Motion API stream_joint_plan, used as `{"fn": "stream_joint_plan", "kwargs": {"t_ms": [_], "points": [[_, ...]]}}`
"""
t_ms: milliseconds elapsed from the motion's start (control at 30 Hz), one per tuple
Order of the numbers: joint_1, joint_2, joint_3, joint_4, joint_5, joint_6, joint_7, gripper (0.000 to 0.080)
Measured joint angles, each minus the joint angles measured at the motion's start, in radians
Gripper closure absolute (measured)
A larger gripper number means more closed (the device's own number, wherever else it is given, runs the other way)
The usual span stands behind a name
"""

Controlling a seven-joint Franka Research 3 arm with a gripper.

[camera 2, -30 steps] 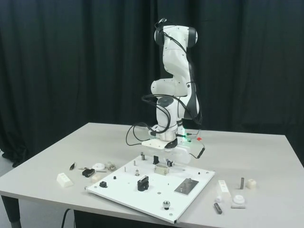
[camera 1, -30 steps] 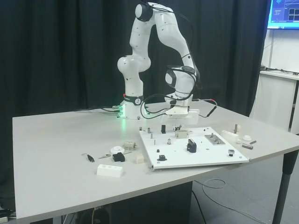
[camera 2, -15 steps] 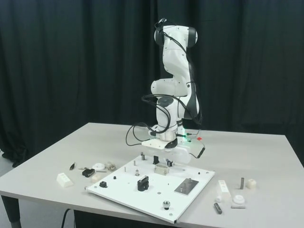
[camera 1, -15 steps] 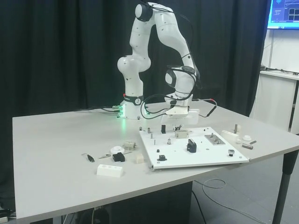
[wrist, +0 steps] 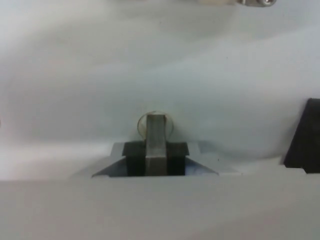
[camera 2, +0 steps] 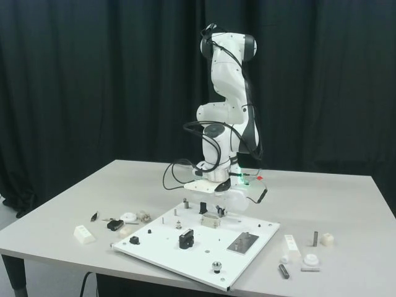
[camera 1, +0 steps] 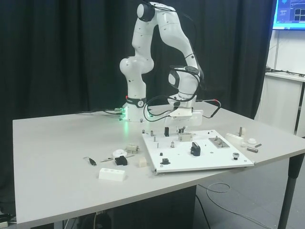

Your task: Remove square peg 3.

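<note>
In the wrist view a grey square peg (wrist: pixel 156 142) stands upright between the two black fingers of my gripper (wrist: pixel 156 159), which is shut on it. Its lower end lines up with a pale round ring (wrist: pixel 142 125) on the white board (wrist: pixel 75 90); I cannot tell whether it is clear of the ring. From the room cameras my gripper (camera 1: pixel 181 129) (camera 2: pixel 220 211) hangs just above the far middle part of the white board (camera 1: pixel 205 160) (camera 2: pixel 198 253). The peg is too small to make out there.
On the board stand a black block (camera 1: pixel 195 149) (camera 2: pixel 185 239), a black upright piece (camera 1: pixel 166 131), thin pins and a grey plate (camera 1: pixel 218 142) (camera 2: pixel 243 243). A white holed block (camera 1: pixel 112 174) (camera 2: pixel 84 234) and small parts lie at one side, loose pieces (camera 1: pixel 243 140) (camera 2: pixel 309 263) at the other.
The hand has risen a little above the board, still shut on the peg. Nothing else on the table has moved.
</note>
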Motion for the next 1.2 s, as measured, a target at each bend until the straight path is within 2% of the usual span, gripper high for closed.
{"fn": "stream_joint_plan", "kwargs": {"t_ms": [700,1200], "points": [[-0.009,-0.031,-0.002,0.003,0.001,-0.036,0.017,0.0727],[-0.020,-0.101,-0.017,0.017,-0.008,-0.113,0.048,0.0727]]}}
